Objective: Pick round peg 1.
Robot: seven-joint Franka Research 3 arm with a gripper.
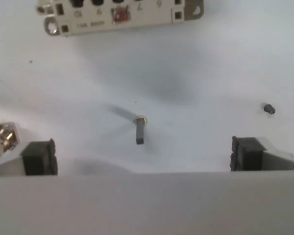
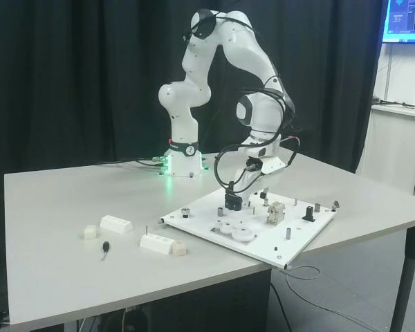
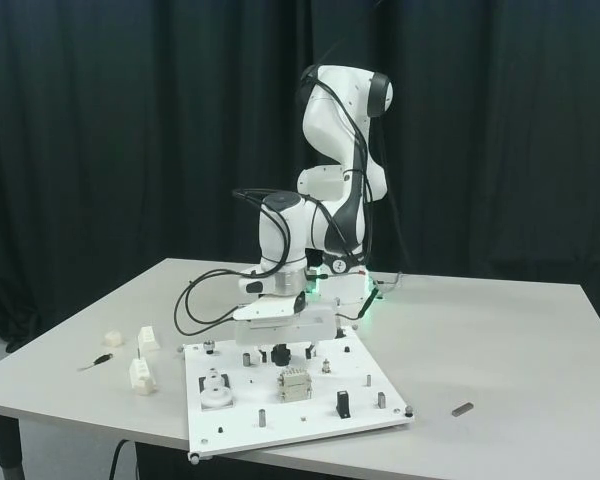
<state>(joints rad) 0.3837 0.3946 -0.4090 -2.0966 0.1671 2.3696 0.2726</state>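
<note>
In the wrist view a short grey round peg [image 1: 139,130] stands upright on the white board [image 1: 196,73]. My gripper [image 1: 142,155] is open above it, with the black pads [image 1: 39,157] wide apart on either side of the peg and touching nothing. From the first room view the gripper [image 2: 233,201] hangs low over the near-left part of the board [image 2: 297,242]. In the second room view the gripper [image 3: 280,352] sits just above the board [image 3: 310,415]. The peg itself is hidden by the hand in both room views.
A white connector block [image 1: 120,14] stands on the board beyond the peg, and a small black stud [image 1: 268,108] lies off to one side. White gears [image 2: 234,231] and several small posts stand on the board. White blocks [image 2: 158,243] lie on the table to its left.
</note>
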